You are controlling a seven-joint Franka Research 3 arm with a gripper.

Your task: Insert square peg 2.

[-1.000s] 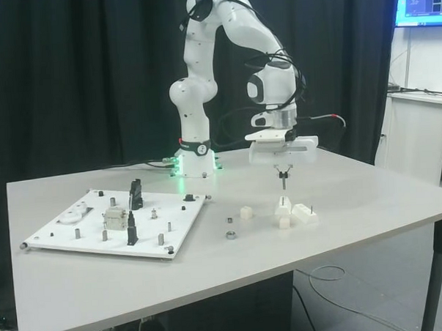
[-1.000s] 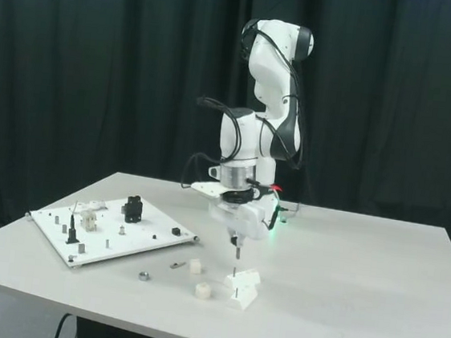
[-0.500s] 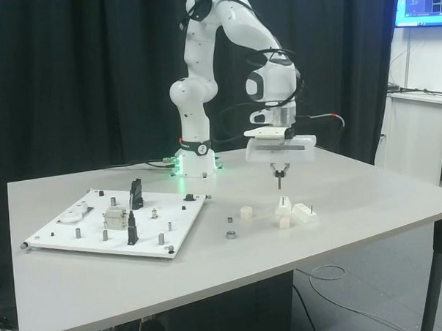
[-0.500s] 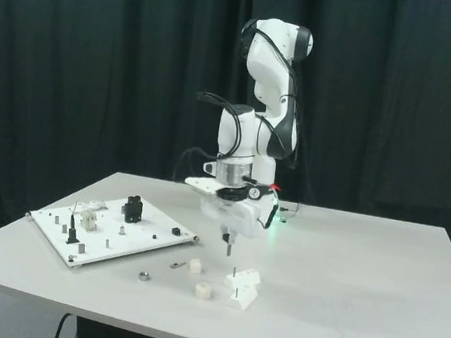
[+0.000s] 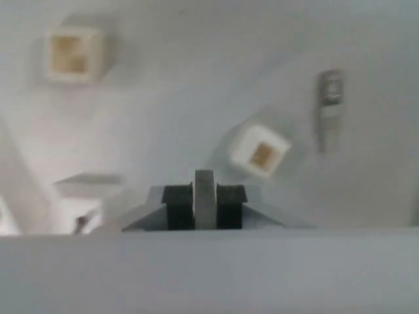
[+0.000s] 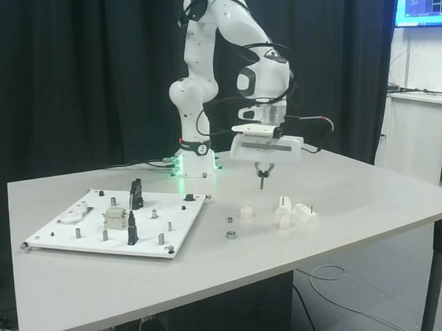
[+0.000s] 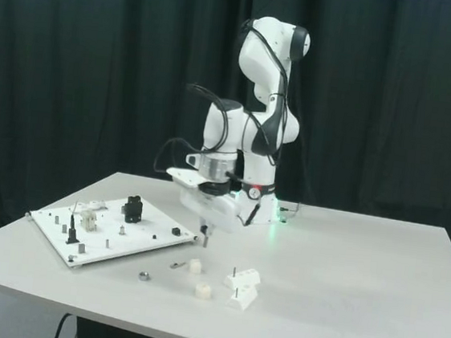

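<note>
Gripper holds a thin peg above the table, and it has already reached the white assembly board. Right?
Not quite. The gripper holds the peg above the table, but beside the white board, not over it, as the first room view shows.

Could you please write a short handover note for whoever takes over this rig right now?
Hand: shut on a thin grey peg, held above the table, well clear of it.
Parts: the white board with its fixtures lies off to the side of the hand. Two small white blocks and two white holders sit loose on the table.
Done: peg picked up and in the air.
Left: carry it to the board and insert it; nothing inserted yet.
</note>
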